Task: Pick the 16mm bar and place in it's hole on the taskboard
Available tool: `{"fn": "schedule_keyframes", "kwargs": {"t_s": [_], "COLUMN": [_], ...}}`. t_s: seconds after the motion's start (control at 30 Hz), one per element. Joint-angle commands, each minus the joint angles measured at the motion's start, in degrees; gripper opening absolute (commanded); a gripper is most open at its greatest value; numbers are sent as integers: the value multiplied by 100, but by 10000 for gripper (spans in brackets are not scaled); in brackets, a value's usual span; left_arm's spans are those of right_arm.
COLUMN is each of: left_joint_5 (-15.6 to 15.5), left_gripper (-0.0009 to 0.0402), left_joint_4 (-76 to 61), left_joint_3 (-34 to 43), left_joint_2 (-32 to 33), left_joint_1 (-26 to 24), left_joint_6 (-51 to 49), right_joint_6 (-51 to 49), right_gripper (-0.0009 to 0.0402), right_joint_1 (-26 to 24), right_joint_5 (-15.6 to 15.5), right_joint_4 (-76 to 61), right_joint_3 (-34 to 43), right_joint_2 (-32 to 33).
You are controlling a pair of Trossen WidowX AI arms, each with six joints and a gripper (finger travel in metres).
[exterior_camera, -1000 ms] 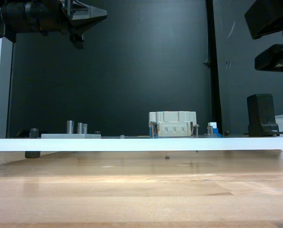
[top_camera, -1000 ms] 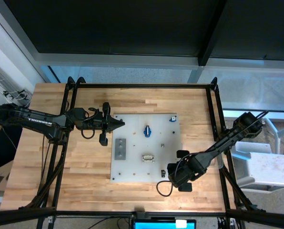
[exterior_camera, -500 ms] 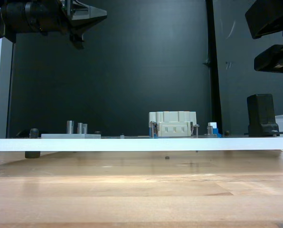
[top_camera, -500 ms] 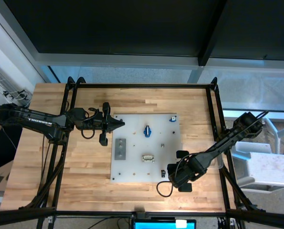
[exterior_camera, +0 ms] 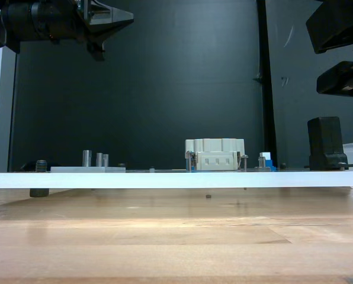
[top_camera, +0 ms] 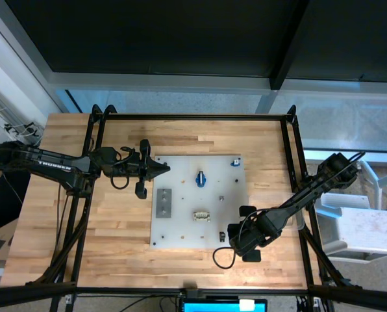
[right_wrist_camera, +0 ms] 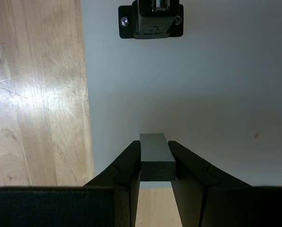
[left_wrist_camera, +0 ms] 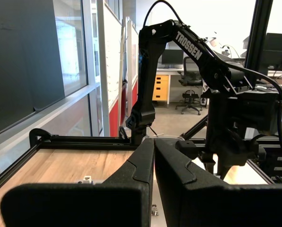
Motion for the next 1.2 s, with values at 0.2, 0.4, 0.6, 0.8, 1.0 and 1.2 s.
{"fn": "schedule_keyframes", "kwargs": {"t_s": [0.2,0.4,0.6,0.8,1.0,1.2], "left_joint_5": [2,2,2,2,2,2], "left_gripper": [0,0,0,0,0,0], "left_joint_4": [2,2,2,2,2,2], "left_joint_3": [0,0,0,0,0,0], "left_joint_2": [2,2,0,0,2,2], "left_joint_1": [0,0,2,0,0,0], "left_joint_6": [0,0,0,0,0,0], "right_joint_6": [11,17,17,20,17,20], "right_gripper": [1,2,22,69,134,192], "right_joint_1": [0,0,-2,-2,-4,-11], "right_joint_5": [7,7,2,-2,-20,-20], "right_joint_4": [55,234,271,278,269,175], "right_joint_3": [-192,-243,-243,-221,-173,-114], "right_joint_2": [-4,-4,-4,-4,-28,-92]}}
